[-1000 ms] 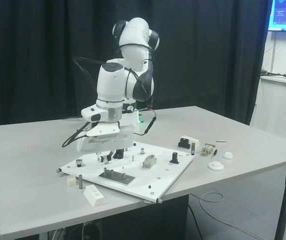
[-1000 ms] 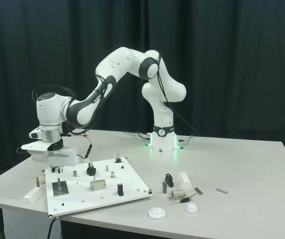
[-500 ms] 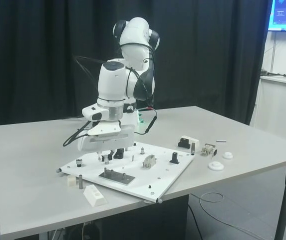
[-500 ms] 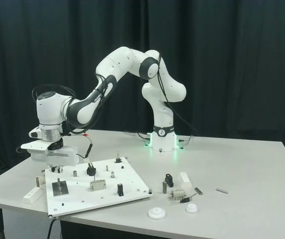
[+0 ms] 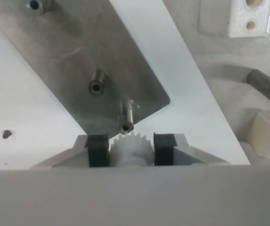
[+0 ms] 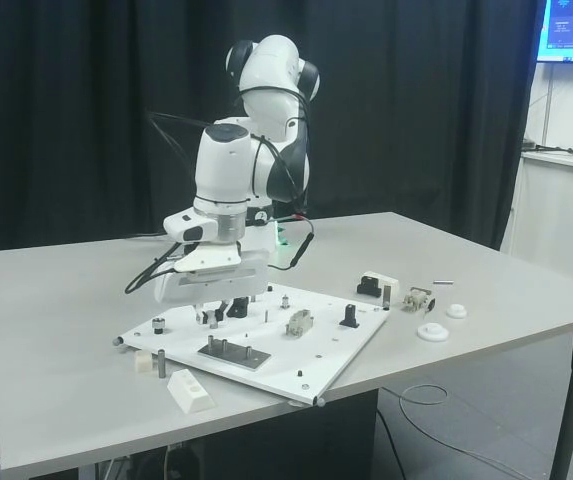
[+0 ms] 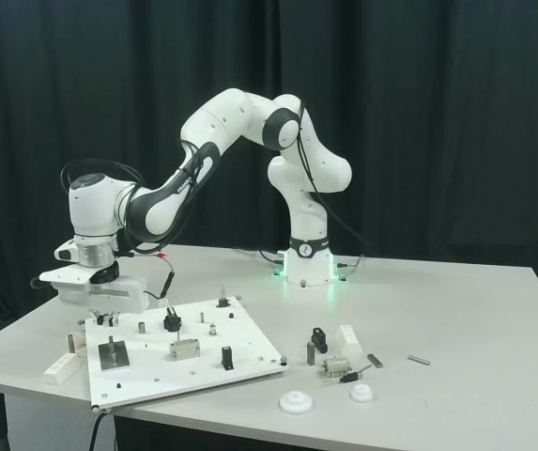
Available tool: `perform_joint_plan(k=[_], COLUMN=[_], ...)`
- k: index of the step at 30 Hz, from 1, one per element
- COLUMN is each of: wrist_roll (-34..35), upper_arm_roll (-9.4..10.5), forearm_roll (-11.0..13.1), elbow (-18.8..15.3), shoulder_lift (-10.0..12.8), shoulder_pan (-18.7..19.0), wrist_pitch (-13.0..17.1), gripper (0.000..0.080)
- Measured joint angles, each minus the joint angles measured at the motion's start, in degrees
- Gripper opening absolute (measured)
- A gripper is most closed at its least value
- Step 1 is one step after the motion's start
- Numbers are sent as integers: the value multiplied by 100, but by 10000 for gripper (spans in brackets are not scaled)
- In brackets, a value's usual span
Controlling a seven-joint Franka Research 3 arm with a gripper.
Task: Place small gear.
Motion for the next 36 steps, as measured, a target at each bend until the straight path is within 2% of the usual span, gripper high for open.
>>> perform_joint_plan(k=[24, 31, 36], wrist_roll=[22, 173, 378], upper_arm_roll=[-2, 5, 5], forearm_roll=[4, 63, 107], elbow=[0, 0, -6], shoulder_lift=[-1, -61, -163], shoulder_pan=[21, 147, 316], wrist_pitch=[-22, -284, -632], gripper=[198, 198, 198])
